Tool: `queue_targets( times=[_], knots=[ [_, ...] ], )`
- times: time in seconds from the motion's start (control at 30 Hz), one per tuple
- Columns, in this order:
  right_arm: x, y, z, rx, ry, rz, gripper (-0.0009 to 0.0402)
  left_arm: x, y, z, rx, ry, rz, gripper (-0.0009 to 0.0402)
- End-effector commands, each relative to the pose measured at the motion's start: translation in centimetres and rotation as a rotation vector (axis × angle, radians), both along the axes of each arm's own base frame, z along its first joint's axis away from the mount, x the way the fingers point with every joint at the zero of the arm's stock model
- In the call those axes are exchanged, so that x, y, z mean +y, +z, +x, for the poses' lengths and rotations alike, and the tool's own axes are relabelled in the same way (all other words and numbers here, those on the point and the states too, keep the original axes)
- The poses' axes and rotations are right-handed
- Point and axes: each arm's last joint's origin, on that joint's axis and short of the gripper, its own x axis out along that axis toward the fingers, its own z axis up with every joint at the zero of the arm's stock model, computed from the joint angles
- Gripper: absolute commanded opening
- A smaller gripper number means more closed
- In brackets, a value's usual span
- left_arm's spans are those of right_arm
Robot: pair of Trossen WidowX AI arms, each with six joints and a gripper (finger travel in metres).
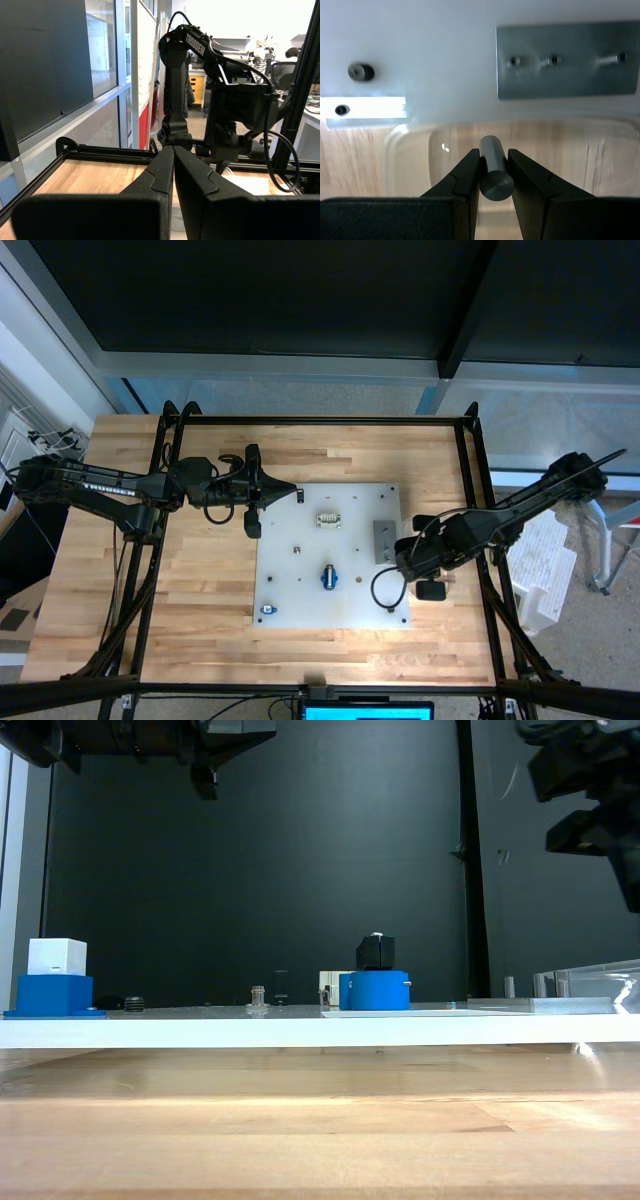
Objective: Pick the 16mm cylinder and install on the taskboard
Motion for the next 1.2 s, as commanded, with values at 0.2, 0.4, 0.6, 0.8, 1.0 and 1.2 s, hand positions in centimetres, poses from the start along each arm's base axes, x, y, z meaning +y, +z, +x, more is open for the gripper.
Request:
queue_targets(
  times=[0.2,0.4,0.6,0.8,1.0,1.2],
  knots=[
    [0.8,0.3,2.7,0.002,-0.018,-0.001,0.0012,0.0,0.0,0.0,0.000,0.000,0.000,0.0000],
    [1.3,0.2,4.3,0.009,-0.026,-0.005,0.0012,0.0,0.0,0.0,0.000,0.000,0.000,0.0000],
    [1.6,0.0,5.9,0.015,-0.038,-0.007,0.0012,0.0,0.0,0.0,0.000,0.000,0.000,0.0000],
    [1.9,-0.2,7.2,0.018,-0.045,-0.010,0.0012,0.0,0.0,0.0,0.000,0.000,0.000,0.0000],
    [2.2,-0.2,8.7,0.011,-0.052,-0.008,0.0012,0.0,0.0,0.0,0.000,0.000,0.000,0.0000],
    [2.6,-0.5,10.0,0.012,-0.056,-0.010,0.0012,0.0,0.0,0.0,0.001,0.000,0.000,0.0000]
  ],
)
